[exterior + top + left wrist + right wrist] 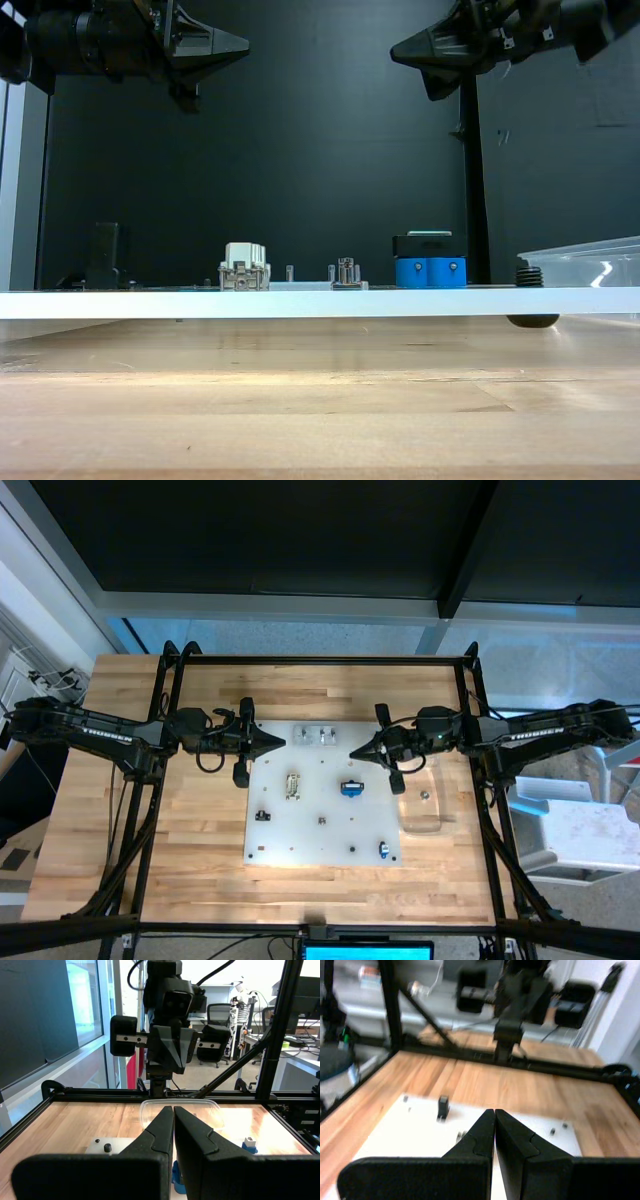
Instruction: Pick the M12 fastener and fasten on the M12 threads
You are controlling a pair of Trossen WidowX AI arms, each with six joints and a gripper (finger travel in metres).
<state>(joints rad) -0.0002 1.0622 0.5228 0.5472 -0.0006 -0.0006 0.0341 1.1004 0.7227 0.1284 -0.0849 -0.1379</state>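
Above the far half of the white board (300, 830), your two grippers hang nose to nose, apart from each other and high off the work.

Left gripper (281, 742): tip over the board's far left part, pointing right. Its wrist view shows you the fingers pressed together with only a hairline seam between them. Nothing held.

Right gripper (353, 752): tip over the board's far middle, pointing left. Fingers likewise closed tip to tip, with nothing between them.

M12 fastener (424, 793): look for a small grey speck lying inside the clear tray (420, 829), toward its far half. The tray sits on the wooden table (180, 830), just beside the board's right edge and below the right arm's wrist. Neither gripper touches the fastener.

M12 threads (528, 275): short black stud standing on the board near its near right edge. The low view shows you its ribs bare, with the tray wall behind it.

Also on the board: a blue connector block (430, 271), a grey socket (244, 274) and a small silver post (346, 272).
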